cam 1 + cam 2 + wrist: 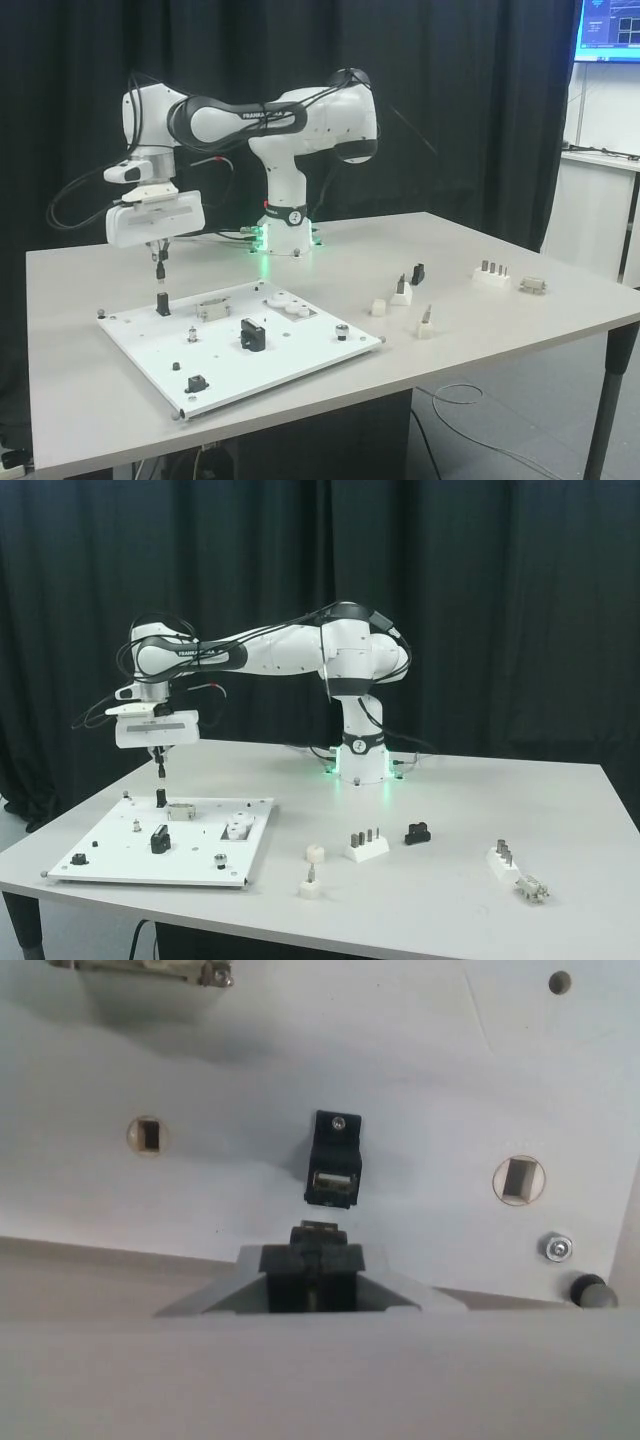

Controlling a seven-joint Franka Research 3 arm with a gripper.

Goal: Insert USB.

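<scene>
Two room cameras stand back from the grey table [480,290], each taking in the whole white arm [290,120] and the white board [240,345]: one from the front corner, angled across, the other farther back and more square-on. The wrist camera looks straight down, close over the same board [420,1090], framing only a small patch of it.

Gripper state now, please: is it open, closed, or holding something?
Gripper: closed on the USB plug, held above the black USB socket on the white board, not yet inserted.
</scene>
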